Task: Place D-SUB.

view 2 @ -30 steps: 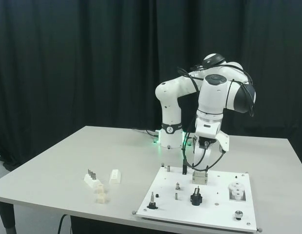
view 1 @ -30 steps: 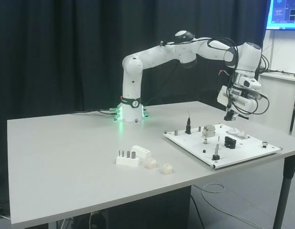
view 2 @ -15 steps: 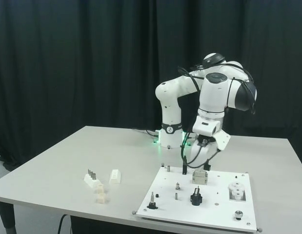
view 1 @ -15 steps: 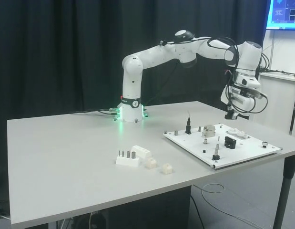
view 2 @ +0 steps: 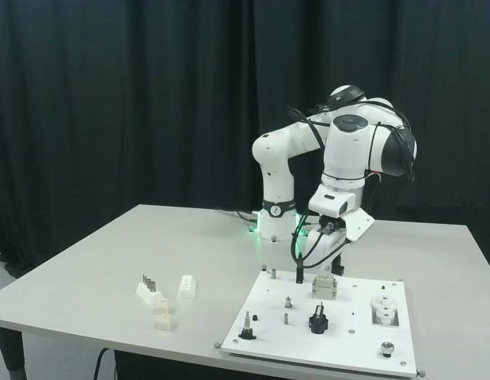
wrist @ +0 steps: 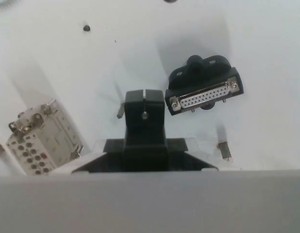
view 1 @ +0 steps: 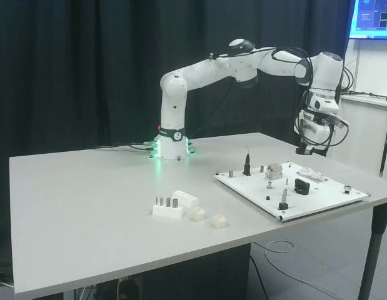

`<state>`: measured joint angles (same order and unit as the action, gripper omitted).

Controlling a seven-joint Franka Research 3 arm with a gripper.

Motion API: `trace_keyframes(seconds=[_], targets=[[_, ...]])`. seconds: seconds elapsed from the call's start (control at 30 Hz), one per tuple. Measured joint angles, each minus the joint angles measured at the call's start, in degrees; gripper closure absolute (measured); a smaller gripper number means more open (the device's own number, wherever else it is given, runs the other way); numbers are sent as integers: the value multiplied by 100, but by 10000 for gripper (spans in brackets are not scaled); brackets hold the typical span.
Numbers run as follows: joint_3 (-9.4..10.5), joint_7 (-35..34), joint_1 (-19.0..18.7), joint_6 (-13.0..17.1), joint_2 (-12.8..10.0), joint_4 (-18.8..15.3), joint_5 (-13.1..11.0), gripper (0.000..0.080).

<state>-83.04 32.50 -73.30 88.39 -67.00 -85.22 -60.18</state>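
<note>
Arm: white Franka (view 1: 243,62), base bolted at far side of grey table (view 1: 87,200); green light seen at base (view 2: 256,229).
Gripper: gripper (wrist: 145,104) held above white board (view 2: 339,348), nothing touched. In wrist view the black fingers (wrist: 145,121) are seen pressed together, no gap between tips, nothing pinched. In room views gripper (view 1: 304,149) (view 2: 330,265) is too small for fingers to be read.
D-SUB: D-SUB (wrist: 204,87), black shell w/ grey pin face, is lying on board, apart from fingers; approx. 2 o'clock from fingertips in wrist view. Seen as black block (view 1: 301,186) in first room view.
Other conn.: grey multi-pin connector (wrist: 40,138) on board, approx. 8 o'clock from fingertips; also seen (view 2: 324,287).
Board misc.: black plug (view 2: 317,322), upright pegs, white round part (view 2: 385,309).
Off-board: white blocks (view 1: 177,205) on table, well apart from board.
</note>
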Motion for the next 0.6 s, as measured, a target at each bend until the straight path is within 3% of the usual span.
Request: trace_keyframes(seconds=[0.3, 0.6], targets=[[0, -819, 41, 2, 0, -14, 0, 650], [-65, -968, 227, 20, -12, -22, 32, 650]])
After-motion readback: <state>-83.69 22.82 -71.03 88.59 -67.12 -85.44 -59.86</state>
